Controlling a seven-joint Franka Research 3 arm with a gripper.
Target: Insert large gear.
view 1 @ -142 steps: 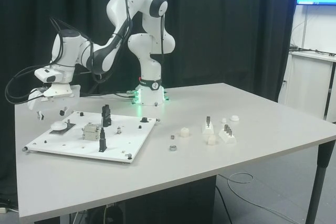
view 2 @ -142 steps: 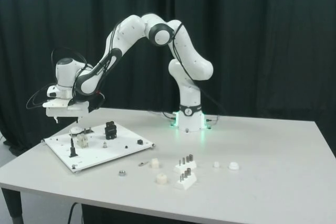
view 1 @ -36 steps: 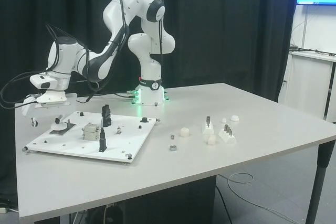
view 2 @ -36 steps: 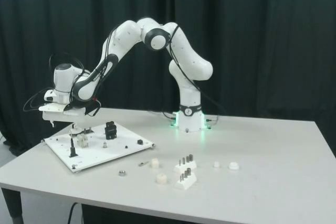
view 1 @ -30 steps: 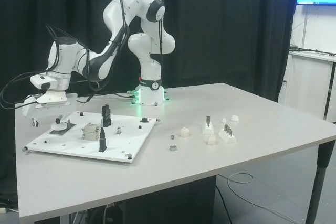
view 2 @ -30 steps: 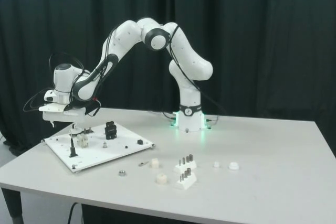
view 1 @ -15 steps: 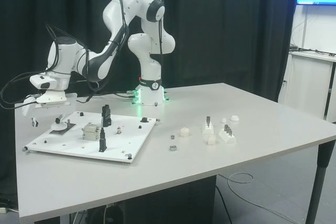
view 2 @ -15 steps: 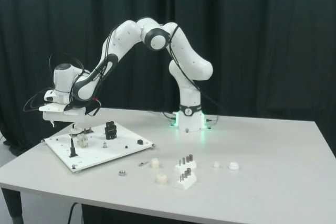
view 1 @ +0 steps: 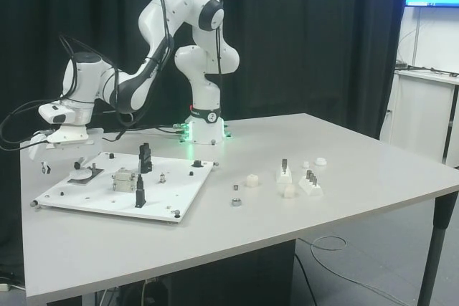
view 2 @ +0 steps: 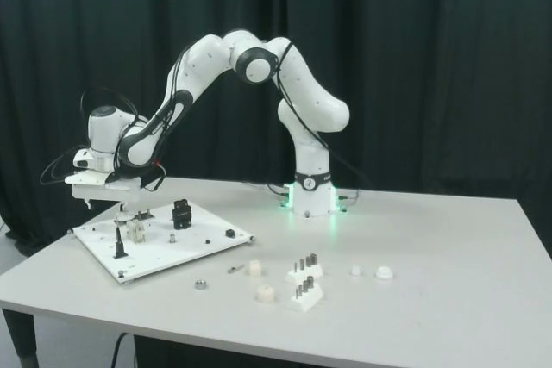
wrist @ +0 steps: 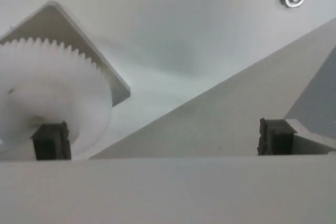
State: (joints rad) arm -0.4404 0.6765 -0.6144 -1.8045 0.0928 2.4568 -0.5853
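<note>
The large gear (wrist: 50, 95) lies flat on the white board (wrist: 173, 30), beside one black fingertip (wrist: 51, 141). The claw (wrist: 163, 139) stands wide apart and holds nothing.

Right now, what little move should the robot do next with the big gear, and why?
Probably slide sideways until the large gear sits midway in the open gripper, then close. In the wrist view the gear lies on its plate on the white board, under just one fingertip, unheld.
</note>
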